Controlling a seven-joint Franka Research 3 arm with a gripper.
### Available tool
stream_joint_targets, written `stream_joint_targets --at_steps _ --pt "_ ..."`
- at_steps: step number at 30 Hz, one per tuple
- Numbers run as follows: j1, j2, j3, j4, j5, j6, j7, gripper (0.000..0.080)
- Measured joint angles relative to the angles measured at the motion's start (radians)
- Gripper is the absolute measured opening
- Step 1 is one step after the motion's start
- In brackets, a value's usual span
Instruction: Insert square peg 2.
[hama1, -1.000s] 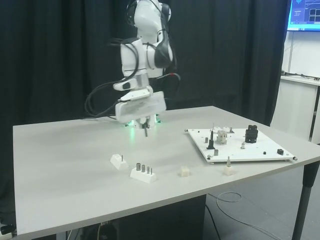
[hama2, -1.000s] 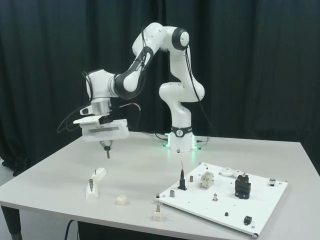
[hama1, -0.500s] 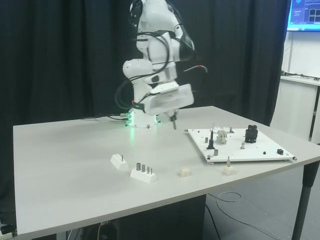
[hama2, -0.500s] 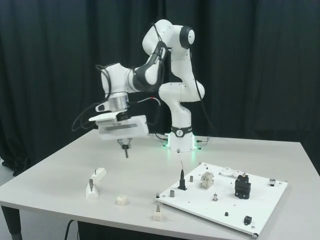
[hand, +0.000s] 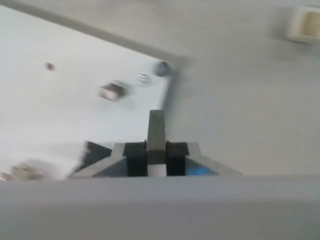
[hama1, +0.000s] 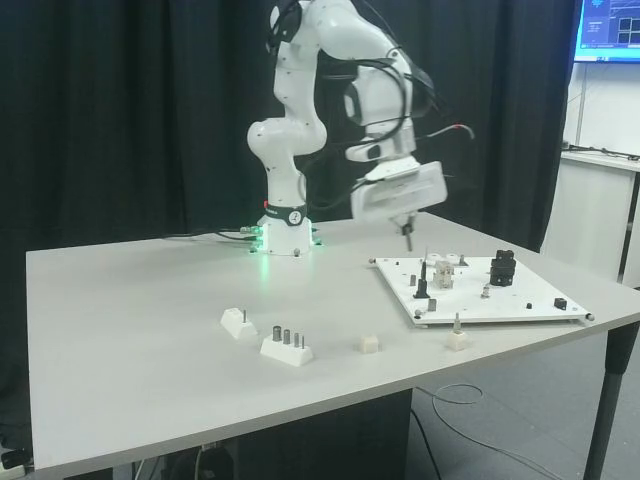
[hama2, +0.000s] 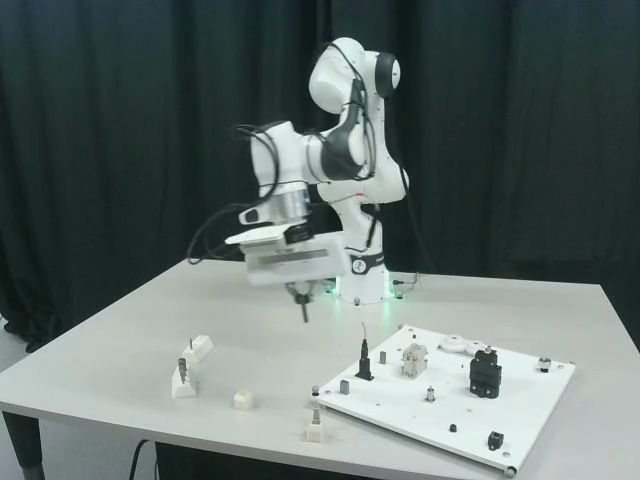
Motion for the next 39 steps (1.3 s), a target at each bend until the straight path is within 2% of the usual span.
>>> stream_joint_targets --at_steps 8,13,19,30,39 --pt "0.065 0.05 0.055 0.059 -0.023 0.034 0.193 0.0075" --pt "0.107 0.098 0.084 0.124 -0.056 0.036 0.324 0.0075" --pt "0.159 0.159 0.1 0.207 -0.089 0.03 0.455 0.0075" --pt "0.235 0.255 0.102 0.347 -0.147 -0.053 0.641 0.0075" --pt "0.267 0.326 0.102 0.435 -0.154 -0.137 0.717 0.0075"
